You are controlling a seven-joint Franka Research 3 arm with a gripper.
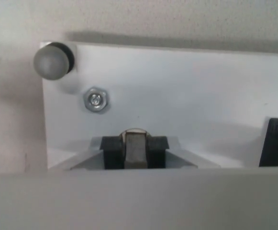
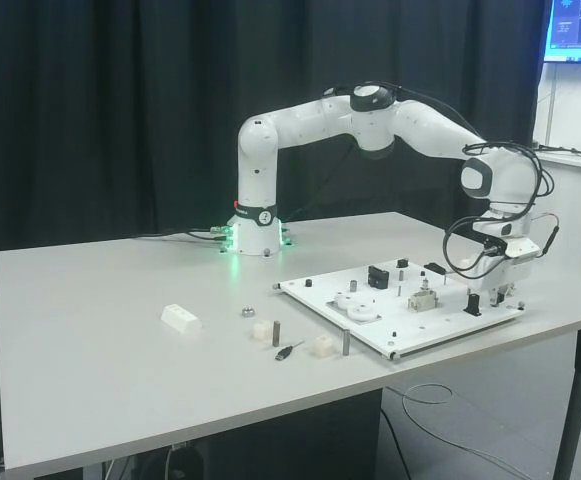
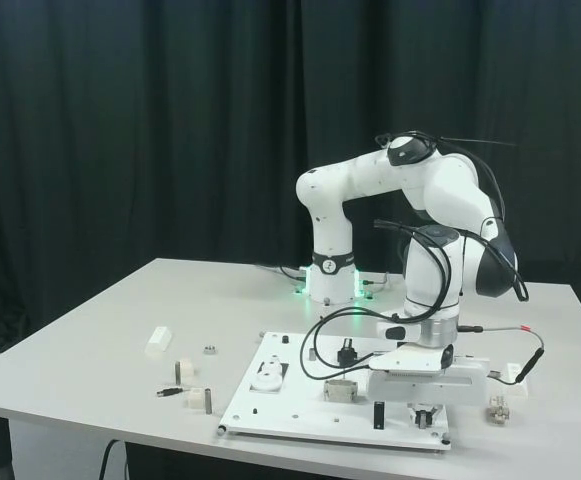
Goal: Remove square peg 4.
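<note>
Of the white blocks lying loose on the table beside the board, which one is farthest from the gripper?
The long white block, lying alone toward the table's middle. The two smaller blocks lie closer to the board and the gripper.

The first room view looks across the grey table point(image 2: 90, 310) from a front corner, well back; the second faces the arm point(image 3: 410, 190) head-on from the opposite edge. Both share the white board point(image 2: 410, 325). The wrist view looks straight down, close on that board's corner.
</note>
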